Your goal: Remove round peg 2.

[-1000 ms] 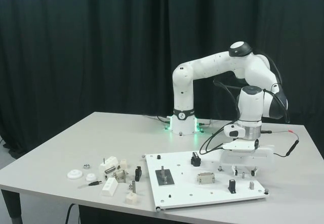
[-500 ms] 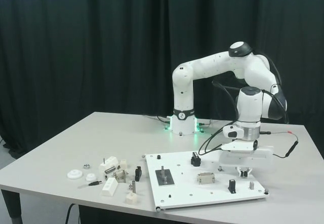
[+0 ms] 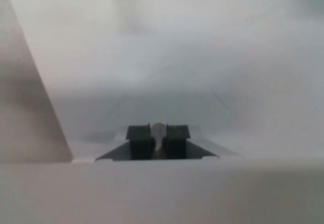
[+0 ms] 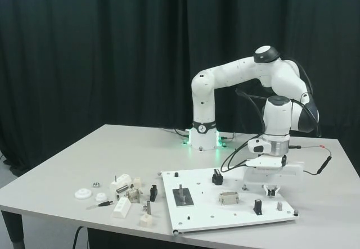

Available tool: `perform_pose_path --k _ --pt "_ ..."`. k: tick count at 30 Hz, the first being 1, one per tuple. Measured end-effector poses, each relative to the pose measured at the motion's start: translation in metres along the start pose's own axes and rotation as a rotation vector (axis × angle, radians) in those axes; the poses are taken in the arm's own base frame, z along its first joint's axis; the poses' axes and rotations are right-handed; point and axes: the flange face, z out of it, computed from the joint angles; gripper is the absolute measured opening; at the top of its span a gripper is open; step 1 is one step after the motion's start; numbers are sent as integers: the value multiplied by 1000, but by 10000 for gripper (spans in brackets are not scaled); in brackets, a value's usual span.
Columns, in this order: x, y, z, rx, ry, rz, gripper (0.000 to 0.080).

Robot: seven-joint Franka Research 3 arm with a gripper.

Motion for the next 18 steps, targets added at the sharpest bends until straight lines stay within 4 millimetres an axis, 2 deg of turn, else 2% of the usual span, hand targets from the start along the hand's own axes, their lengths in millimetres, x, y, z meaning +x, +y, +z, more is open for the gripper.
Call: perform_pose_path --k 6,18 --pt "1 1 -13 -4 -9 3 64" --pt "2 5 -57 -17 -39 17 60"
